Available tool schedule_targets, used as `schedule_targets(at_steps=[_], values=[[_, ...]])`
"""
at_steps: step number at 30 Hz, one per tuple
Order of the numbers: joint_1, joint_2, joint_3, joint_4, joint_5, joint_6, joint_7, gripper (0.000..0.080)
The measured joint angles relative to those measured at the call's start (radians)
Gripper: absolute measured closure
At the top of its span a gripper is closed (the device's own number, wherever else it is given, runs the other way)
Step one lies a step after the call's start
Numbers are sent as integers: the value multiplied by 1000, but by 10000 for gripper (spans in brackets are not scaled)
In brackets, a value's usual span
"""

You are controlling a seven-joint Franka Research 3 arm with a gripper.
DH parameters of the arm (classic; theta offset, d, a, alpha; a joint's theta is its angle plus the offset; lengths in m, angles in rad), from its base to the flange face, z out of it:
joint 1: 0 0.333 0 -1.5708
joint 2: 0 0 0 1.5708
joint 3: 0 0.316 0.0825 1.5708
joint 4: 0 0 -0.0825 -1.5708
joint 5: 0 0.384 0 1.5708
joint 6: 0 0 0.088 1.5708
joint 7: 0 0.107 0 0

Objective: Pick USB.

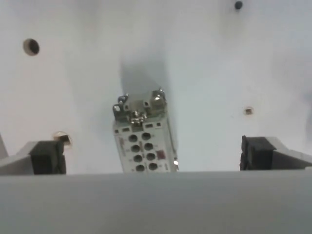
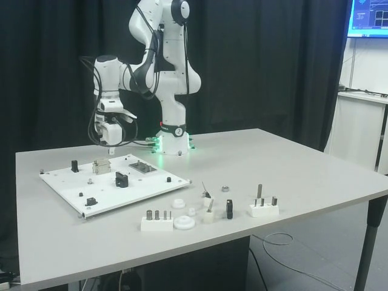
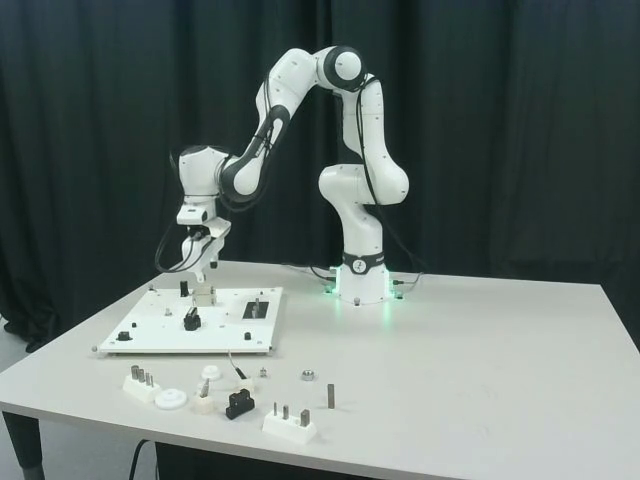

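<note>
Now the step: the hand [image 1: 153, 151] hangs spread wide above the plug [image 1: 144, 139] on the white board [image 2: 151, 185].
Next move: go straight down, then squeeze the plug's sides.

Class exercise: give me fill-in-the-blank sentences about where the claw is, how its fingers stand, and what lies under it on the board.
1. The claw hangs above the white board, and its fingers are ____.
2. Between the fingers lies a connector with rows of round ____ in its face.
3. The claw's fingers are ____ the connector, not touching it.
4. The board rests on a ____ table.

Missing words: open; holes; above; grey
</note>
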Motion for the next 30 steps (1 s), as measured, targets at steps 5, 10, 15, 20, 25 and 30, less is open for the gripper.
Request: schedule_targets(at_steps=[5, 10, 15, 20, 25, 30], values=[[0, 5, -6, -6, 0, 5, 0, 2], [0, 15, -9, -10, 0, 20, 0, 2], [0, 30, -9, -10, 0, 33, 0, 2], [0, 43, -9, -10, 1, 51, 0, 2], [0, 54, -9, -11, 1, 67, 0, 2], [1, 61, -9, -11, 2, 82, 0, 2]])
